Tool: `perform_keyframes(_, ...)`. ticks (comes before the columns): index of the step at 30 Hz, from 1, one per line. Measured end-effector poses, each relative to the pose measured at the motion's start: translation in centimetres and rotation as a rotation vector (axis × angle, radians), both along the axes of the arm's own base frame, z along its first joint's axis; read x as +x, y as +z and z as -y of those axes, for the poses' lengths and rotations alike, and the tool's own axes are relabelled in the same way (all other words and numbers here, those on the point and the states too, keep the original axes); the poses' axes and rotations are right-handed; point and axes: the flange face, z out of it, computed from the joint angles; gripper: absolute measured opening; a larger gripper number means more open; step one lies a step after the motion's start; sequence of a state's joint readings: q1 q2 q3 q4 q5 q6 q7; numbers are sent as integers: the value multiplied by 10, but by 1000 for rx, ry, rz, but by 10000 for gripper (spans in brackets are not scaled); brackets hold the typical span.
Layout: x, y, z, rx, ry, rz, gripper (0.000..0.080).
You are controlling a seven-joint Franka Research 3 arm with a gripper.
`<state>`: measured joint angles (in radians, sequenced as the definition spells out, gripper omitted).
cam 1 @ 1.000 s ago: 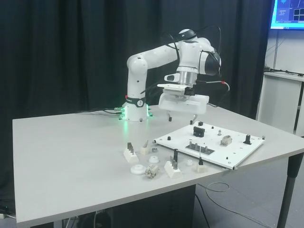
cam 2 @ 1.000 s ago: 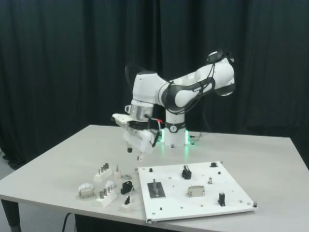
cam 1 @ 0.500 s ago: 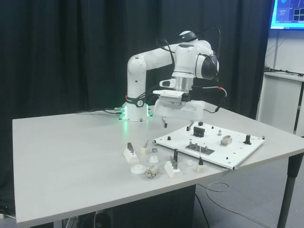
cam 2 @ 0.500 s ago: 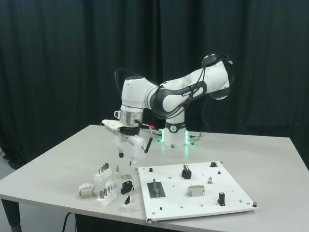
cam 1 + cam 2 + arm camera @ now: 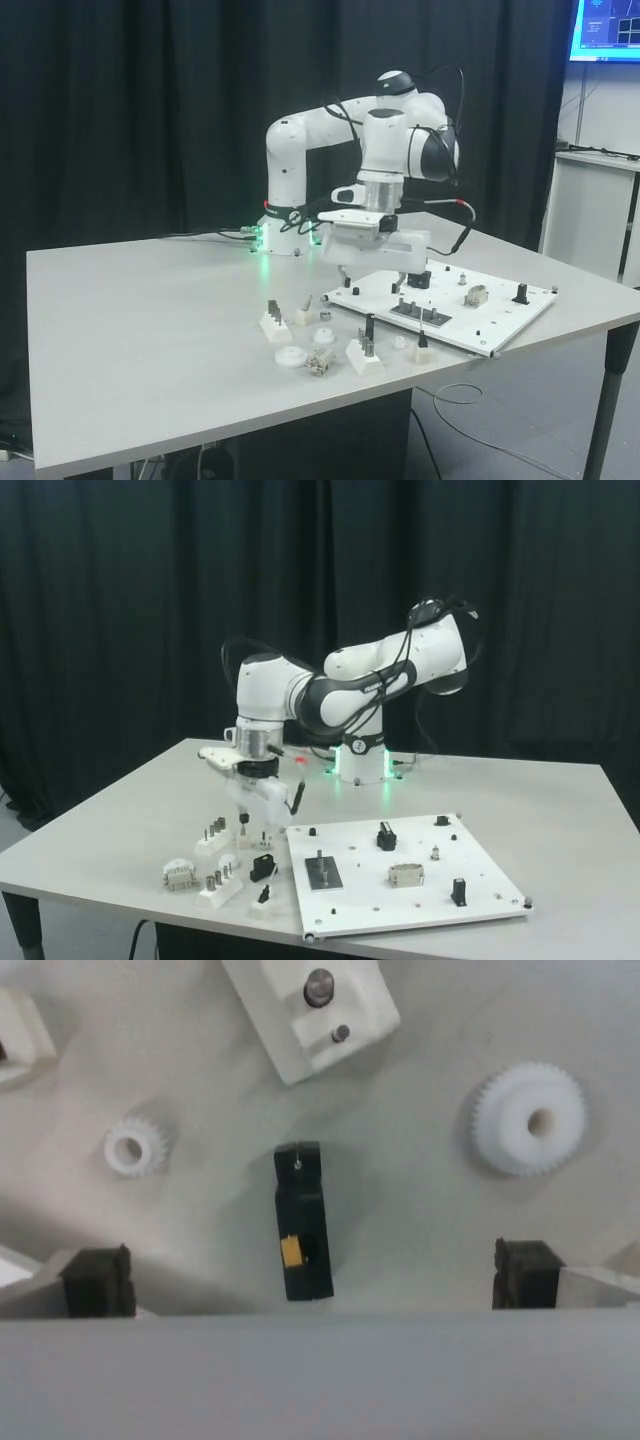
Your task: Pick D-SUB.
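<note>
I am hovering my gripper [image 5: 311, 1278] low over the loose parts on the table [image 5: 140, 320], just off the board [image 5: 500, 315]. I am keeping my fingers [image 5: 97, 1282] spread wide with nothing between them but air. Directly beneath them in the wrist view a black part [image 5: 303, 1222] is lying flat, and I am judging that this is not what I want.

I am taking the D-SUB [image 5: 318, 362] to be the small metal-shelled connector lying towards the table's front edge, just beside the large white gear [image 5: 290, 357] and near a white peg block [image 5: 363, 355]. It is not showing in the wrist view.

I am expecting it to be light, stiff and somewhat slippery on its shell, with pins that could bend. So I am planning to close on the two long flat sides of the shell, low down and squarely.

The room around it is tight: gear on one side, peg block on the other, so my fingers need to come straight down. Above, nothing is standing in the way.
</note>
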<state>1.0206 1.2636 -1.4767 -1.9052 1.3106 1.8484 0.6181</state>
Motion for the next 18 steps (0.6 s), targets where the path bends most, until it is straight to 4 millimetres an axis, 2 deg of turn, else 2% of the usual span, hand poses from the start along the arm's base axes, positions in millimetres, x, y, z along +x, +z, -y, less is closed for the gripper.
perform_keyframes(18,16,-36,14,34,61,-22,800)
